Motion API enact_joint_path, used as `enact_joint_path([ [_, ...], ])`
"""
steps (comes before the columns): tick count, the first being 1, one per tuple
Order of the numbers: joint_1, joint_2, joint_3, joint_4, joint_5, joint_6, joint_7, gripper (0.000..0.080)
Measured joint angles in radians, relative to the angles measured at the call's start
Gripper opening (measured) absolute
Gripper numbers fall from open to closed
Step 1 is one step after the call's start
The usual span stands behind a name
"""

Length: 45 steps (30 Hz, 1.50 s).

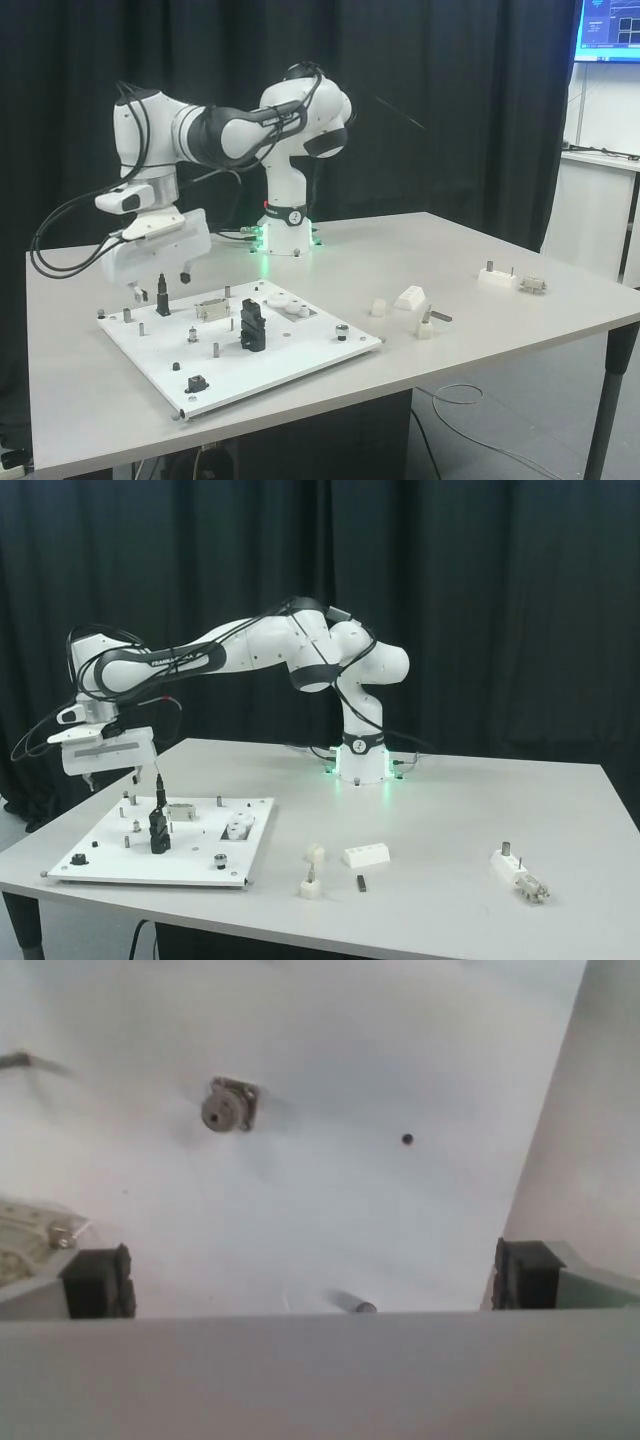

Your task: Pick round peg 1.

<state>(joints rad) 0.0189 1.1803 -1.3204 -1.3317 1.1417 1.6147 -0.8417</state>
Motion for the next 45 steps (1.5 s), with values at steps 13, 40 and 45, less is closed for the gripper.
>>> enact_joint_path([
  [13,0.001,0.000,-0.008,0.046,-0.014,-0.072,0.031,0.0800],
  [40,0.178,-0.077,-0.007,0.143,0.004,-0.389,0.391,0.0800],
  [45,0.251,-0.083,-0.006,0.137,-0.003,-0.429,0.473,0.0800],
])
